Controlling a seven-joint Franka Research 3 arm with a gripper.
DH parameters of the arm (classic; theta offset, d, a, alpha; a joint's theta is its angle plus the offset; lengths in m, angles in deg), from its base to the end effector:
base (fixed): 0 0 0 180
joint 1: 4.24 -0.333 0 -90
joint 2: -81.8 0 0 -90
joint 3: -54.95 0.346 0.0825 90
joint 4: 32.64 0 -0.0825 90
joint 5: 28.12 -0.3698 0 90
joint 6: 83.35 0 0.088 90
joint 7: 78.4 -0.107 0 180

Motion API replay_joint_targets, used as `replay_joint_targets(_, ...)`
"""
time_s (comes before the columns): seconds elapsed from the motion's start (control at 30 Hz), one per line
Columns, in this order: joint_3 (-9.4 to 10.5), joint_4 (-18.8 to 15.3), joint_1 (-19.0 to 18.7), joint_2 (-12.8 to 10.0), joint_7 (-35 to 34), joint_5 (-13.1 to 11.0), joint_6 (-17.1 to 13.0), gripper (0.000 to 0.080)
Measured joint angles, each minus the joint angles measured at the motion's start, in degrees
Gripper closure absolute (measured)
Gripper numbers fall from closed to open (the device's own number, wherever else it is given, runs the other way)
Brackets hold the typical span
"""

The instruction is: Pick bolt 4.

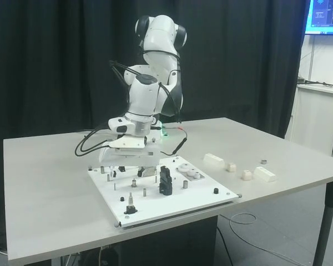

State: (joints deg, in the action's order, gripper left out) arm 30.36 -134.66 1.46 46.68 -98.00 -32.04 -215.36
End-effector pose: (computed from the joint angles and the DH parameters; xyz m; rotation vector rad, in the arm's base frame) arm 0.5860 -0.3044 0.2697 2.6876 -1.2197 -0.0749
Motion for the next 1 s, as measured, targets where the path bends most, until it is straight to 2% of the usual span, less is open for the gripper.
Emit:
replay_joint_targets(0.63, -0.71, 2.5, 0.3, 0.1, -2.2, -0.3, 2.2, 0.0003)
replay_joint_targets(1.0, -0.73, 3.6, 1.4, 0.4, -2.3, -2.4, 2.2, 0.0003)
